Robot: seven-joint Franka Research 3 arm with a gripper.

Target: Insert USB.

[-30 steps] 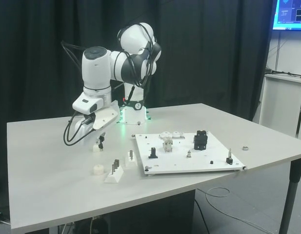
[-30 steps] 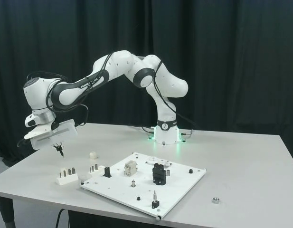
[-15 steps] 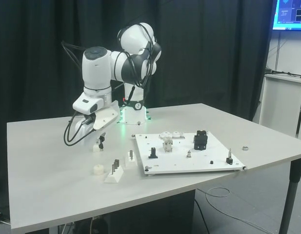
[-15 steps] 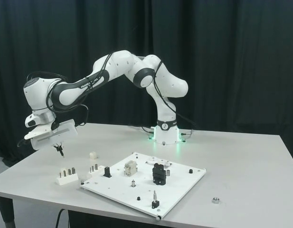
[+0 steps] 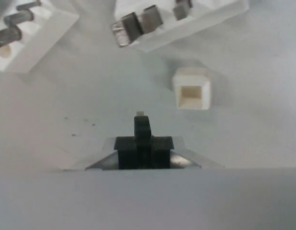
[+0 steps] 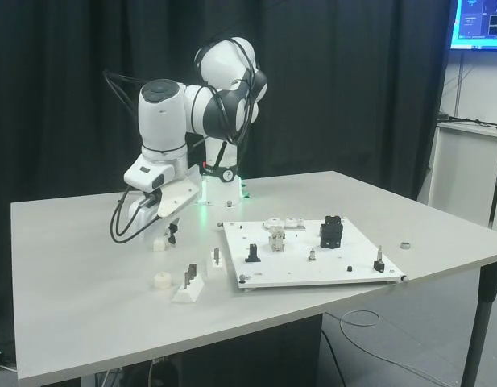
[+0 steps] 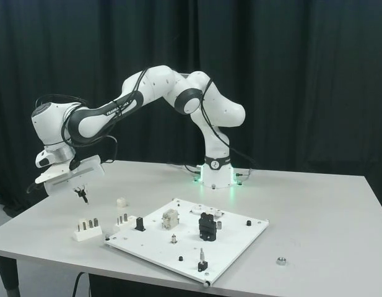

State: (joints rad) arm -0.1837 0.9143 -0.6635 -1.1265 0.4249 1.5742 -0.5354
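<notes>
White blocks below, end effector clamped on black USB plug.

My gripper lifted higher above the table, shifted a little toward the white board, USB plug carried along

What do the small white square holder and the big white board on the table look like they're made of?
Small white square holder: probably matte plastic, with soft rounded edges and no shine. Big white flat board: likely a rigid painted or plastic panel, smooth and thin-edged; the exact material is unclear.
</notes>
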